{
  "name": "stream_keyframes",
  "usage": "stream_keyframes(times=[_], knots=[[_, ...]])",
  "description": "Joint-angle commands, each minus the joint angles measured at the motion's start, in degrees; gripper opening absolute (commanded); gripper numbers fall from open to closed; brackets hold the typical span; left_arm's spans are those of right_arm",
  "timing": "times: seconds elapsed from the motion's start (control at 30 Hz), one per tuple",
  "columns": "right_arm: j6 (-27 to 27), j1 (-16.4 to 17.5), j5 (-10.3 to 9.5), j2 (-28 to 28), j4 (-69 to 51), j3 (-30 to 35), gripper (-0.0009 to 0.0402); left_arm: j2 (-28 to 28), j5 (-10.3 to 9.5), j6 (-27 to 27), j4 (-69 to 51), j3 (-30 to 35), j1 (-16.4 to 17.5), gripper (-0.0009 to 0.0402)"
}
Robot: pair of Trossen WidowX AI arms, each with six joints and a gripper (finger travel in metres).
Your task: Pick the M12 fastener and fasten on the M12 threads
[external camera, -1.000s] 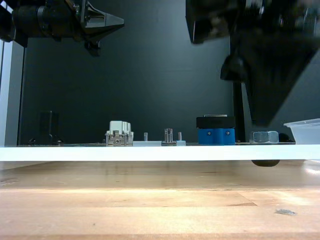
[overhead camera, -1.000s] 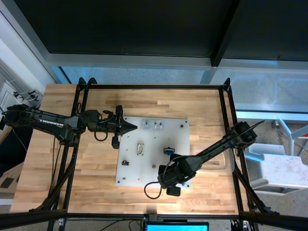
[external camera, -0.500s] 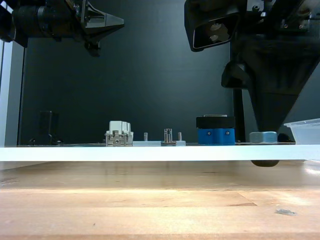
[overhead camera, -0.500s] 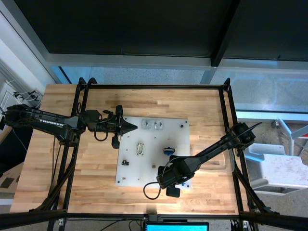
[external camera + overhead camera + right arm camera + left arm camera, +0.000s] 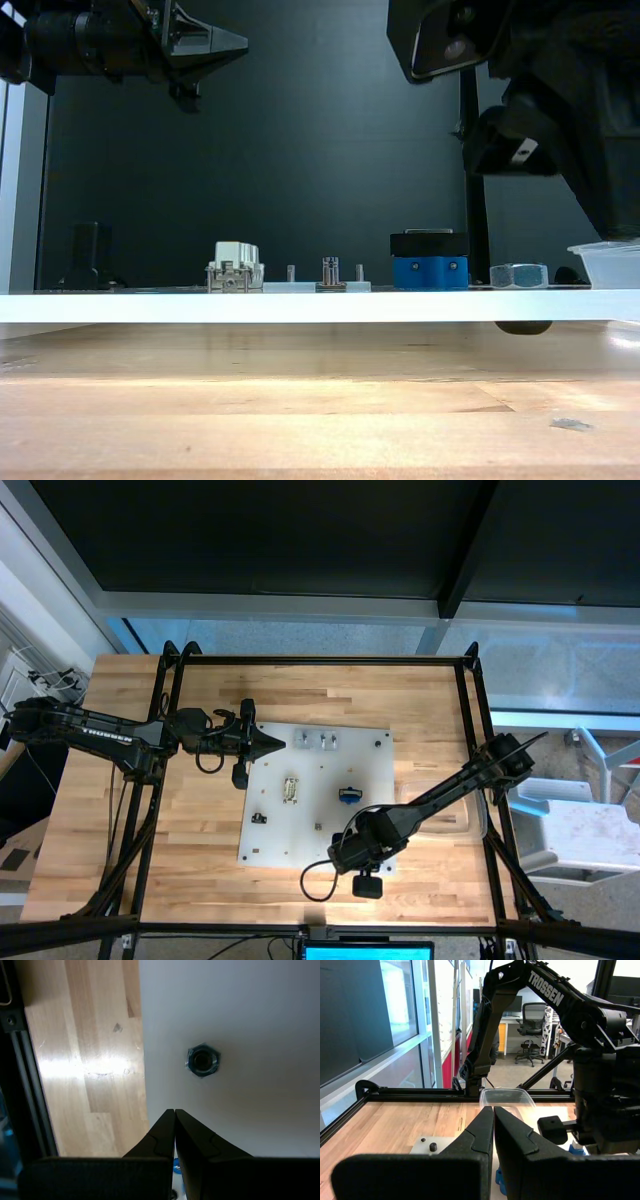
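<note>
Hovering clenched and empty, right gripper [image 5: 174, 1112] has the silver nut [image 5: 203, 1060] just beyond its tips; left gripper [image 5: 493, 1108], also clenched, hangs well apart.

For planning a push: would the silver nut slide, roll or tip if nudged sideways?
The silver M12 nut lies flat, so it likely will not roll or tip. A dark core, perhaps its stud, could hold it. Shut right gripper hovers above; shut left gripper is parked far left.
</note>
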Motion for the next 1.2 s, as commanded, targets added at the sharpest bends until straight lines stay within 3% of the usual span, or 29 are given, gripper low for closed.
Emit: stream_keyframes(times=[0.03,0.13,0.3,0.93,1.2], knots=[[0.09,-0.02,4.81,-0.70,-0.39,0.37,0.0000,0.02,0.00,0.02,-0.02,0.00,0.00,0.0000],[0.28,-0.02,10.27,-0.44,-0.59,0.68,0.0000,0.02,0.00,0.02,0.00,0.00,0.00,0.0000],[0.20,0.00,12.22,1.09,0.09,0.63,0.0000,0.02,0.00,0.02,0.00,0.00,0.00,0.0000],[0.17,0.17,12.22,1.75,2.62,-0.31,0.0000,0.02,0.00,0.02,0.00,0.00,0.02,0.0000],[0.22,0.24,10.34,1.73,3.06,-0.85,0.0000,0.02,0.00,0.02,0.00,0.00,0.00,0.0000]])
